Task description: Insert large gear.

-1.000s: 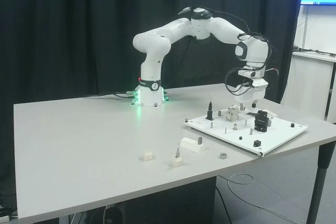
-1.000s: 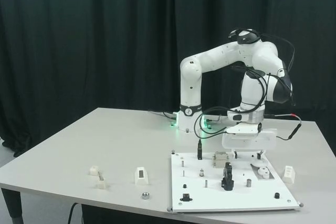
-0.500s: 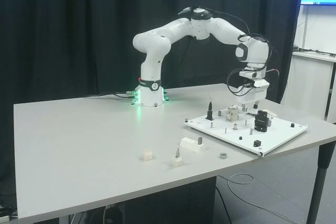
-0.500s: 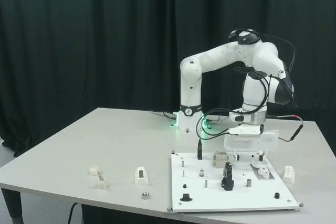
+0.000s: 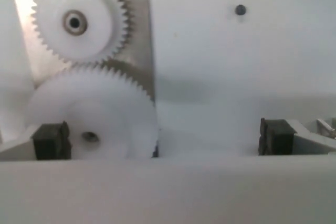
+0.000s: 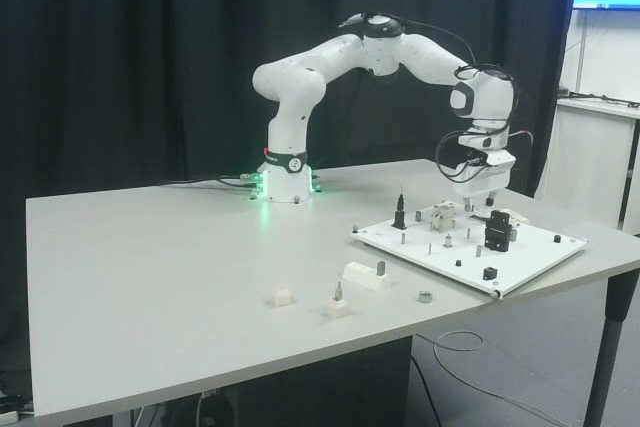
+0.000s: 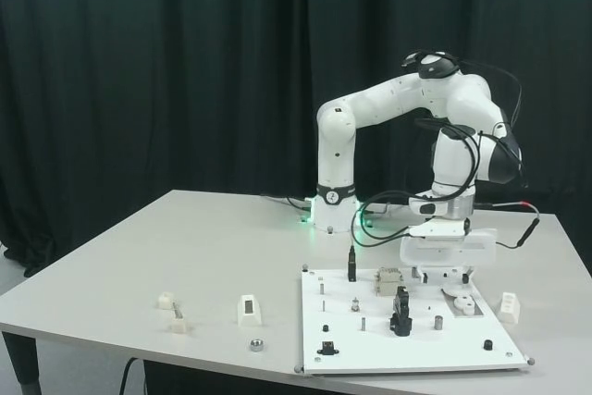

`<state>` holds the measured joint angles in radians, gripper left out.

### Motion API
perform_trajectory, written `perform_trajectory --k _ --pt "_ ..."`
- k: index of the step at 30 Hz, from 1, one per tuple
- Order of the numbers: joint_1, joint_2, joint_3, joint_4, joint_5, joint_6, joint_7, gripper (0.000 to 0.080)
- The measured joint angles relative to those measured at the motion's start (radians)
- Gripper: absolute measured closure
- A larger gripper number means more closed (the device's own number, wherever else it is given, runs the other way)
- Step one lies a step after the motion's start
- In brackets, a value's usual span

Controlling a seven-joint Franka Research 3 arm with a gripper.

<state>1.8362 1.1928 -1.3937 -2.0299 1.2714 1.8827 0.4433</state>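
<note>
The white arm [image 6: 330,52] rises from its base [image 6: 285,179], bolted to the grey bench [image 6: 160,247], where green lights glow; it bends at the shoulder, reaches across at height, then folds down at the elbow [image 7: 435,71]; the wrist points straight down; the gripper [image 5: 163,142] hangs low, its two black fingertips [image 5: 51,141] set wide apart, nothing between them.

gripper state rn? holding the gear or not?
Gripper: open, holding nothing. The large gear sits on the board beside the smaller gear, teeth meeting.
</note>
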Motion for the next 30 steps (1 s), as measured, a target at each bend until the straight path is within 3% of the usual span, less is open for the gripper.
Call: perform_trajectory --k 13,30 --pt "0.021 0.0 0.002 0.007 0.007 0.008 0.044 0.0003" --pt "0.02 0.0 0.032 0.008 0.007 0.054 0.057 0.0003"
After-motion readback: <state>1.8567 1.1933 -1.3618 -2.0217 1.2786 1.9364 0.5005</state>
